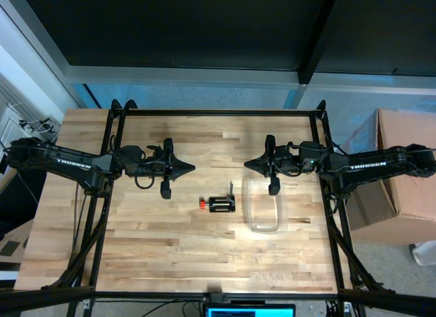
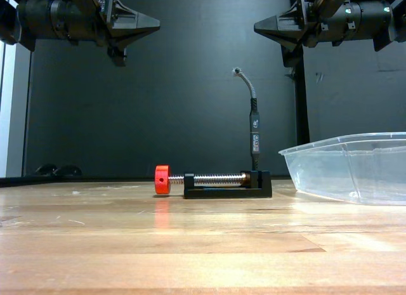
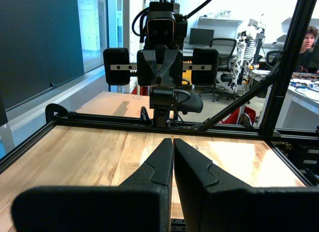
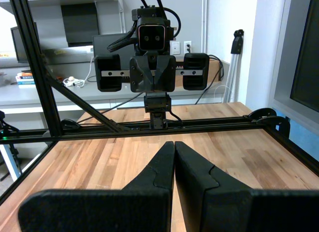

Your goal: Remove the USB-C connector from the USB-C receptacle and place in the container

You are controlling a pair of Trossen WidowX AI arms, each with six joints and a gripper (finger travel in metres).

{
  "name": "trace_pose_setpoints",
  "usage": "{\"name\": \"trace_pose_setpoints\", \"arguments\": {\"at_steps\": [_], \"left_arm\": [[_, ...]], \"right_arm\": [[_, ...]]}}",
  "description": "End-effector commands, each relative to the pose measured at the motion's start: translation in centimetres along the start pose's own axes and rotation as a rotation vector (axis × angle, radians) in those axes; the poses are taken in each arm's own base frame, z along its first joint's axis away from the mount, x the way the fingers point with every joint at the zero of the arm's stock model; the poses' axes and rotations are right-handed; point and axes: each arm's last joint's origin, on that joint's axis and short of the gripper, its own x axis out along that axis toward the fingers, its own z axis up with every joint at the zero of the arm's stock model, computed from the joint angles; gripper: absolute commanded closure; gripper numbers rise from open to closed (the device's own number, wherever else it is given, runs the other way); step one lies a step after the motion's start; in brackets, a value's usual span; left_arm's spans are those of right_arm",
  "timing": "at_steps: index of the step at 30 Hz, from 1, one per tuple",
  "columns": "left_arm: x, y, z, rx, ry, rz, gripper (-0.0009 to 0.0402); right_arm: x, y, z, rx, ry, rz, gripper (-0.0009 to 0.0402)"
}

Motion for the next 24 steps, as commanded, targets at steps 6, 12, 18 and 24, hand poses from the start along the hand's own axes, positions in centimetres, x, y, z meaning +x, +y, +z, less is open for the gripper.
{"name": "trace_pose_setpoints", "arguments": {"at_steps": [6, 12, 18, 24], "left_arm": [[0.0, 0.0, 0.0, 0.0, 0.0, 0.0, 0.0393], [0.0, 0.0, 0.0, 0.0, 0.0, 0.0, 0.0393], [0.0, 0.0, 0.0, 0.0, 0.0, 0.0, 0.0393], [0.0, 0.0, 0.0, 0.0, 0.0, 0.0, 0.0393]], "right_arm": [[0.0, 0.0, 0.0, 0.0, 0.002, 0.0, 0.0393], [0.1, 0.0, 0.2, 0.005, 0.021, 0.0, 0.0393], [1.0, 0.9, 1.2, 0.005, 0.312, 0.016, 0.0393], [2.5, 2.7, 2.6, -0.016, 0.649, 0.06, 0.0393]]}}
